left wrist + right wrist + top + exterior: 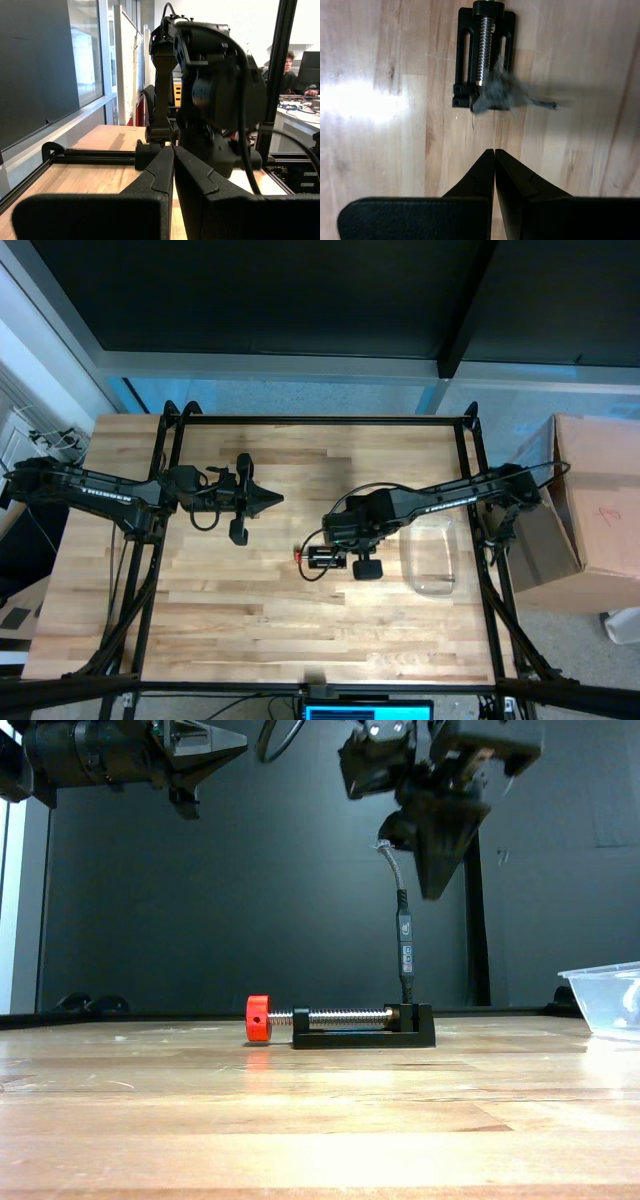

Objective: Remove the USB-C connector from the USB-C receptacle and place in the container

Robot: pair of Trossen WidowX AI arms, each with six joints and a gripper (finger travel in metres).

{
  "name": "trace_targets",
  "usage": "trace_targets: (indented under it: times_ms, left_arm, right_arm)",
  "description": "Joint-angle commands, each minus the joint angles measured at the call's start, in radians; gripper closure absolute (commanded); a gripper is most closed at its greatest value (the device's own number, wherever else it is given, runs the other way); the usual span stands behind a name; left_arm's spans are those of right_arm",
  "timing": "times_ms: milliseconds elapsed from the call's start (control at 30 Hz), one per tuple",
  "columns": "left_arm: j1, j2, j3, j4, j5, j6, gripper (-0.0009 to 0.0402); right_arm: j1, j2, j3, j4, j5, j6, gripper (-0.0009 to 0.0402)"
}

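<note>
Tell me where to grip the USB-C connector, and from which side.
Grip the USB-C connector by its straight black body, above the clamp. It stands upright out of the clamp, so probably come down from above, fingers either side. The right gripper, shut, hangs close above it; the left gripper, shut, hovers high at the left.

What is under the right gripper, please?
The vise holds the upright cable; its USB-C connector looks seated, the receptacle hidden by the vise. The right gripper hangs above, left gripper farther left, jaws shut.
</note>
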Motion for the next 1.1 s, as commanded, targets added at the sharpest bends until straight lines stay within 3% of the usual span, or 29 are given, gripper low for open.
trace_targets:
  times_ms: [33,333,733,833,1100]
  left_arm:
    - [0.000,0.000,0.000,0.000,0.000,0.000,0.0393]
    - [0.000,0.000,0.000,0.000,0.000,0.000,0.0393]
    - [0.000,0.000,0.000,0.000,0.000,0.000,0.0393]
    - [0.000,0.000,0.000,0.000,0.000,0.000,0.0393]
    - [0.000,0.000,0.000,0.000,0.000,0.000,0.0393]
  right_arm:
    - [0.002,-0.033,0.038,-0.045,0.001,0.003,0.0393]
    - [0.007,-0.058,0.183,-0.189,0.001,0.005,0.0393]
    - [0.013,-0.053,0.182,-0.180,0.000,0.007,0.0389]
    - [0.015,-0.047,0.182,-0.168,0.000,0.017,0.0353]
    - [0.020,-0.046,0.168,-0.143,0.037,0.037,0.0196]
